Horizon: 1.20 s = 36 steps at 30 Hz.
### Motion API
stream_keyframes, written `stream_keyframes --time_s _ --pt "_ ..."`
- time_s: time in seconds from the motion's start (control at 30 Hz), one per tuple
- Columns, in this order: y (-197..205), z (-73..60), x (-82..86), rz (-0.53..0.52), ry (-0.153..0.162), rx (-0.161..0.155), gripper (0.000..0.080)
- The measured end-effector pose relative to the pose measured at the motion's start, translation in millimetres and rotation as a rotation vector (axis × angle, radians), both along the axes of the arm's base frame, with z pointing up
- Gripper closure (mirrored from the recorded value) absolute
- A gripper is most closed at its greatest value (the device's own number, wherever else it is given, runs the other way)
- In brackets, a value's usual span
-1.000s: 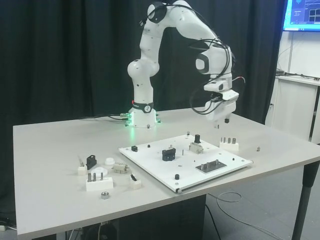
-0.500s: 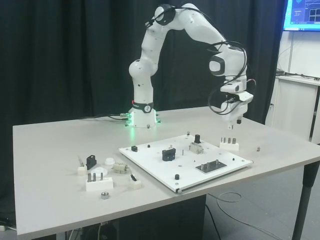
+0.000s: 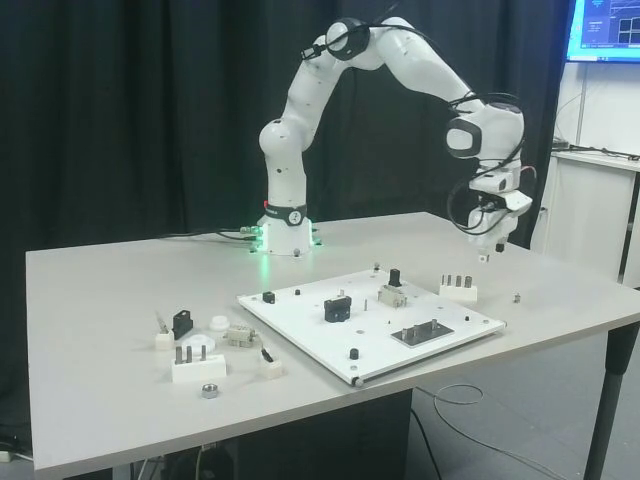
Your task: Pick BNC.
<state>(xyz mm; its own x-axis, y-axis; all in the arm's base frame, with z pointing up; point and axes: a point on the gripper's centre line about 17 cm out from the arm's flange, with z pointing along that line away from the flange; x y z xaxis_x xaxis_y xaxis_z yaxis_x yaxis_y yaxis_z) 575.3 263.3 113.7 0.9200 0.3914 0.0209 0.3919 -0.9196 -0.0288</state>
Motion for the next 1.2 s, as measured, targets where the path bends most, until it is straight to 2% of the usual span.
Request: stream_keyframes --time_s 0.2,0.53,1.2 --pt "20 -10.9 2.6 -0.010 0.012 -0.013 0.0003" --pt "37 -33.7 12.2 -0.009 0.013 -0.034 0.0003" --pt "59 -74.8 26.4 -0.026 0.021 -0.027 0.0003"
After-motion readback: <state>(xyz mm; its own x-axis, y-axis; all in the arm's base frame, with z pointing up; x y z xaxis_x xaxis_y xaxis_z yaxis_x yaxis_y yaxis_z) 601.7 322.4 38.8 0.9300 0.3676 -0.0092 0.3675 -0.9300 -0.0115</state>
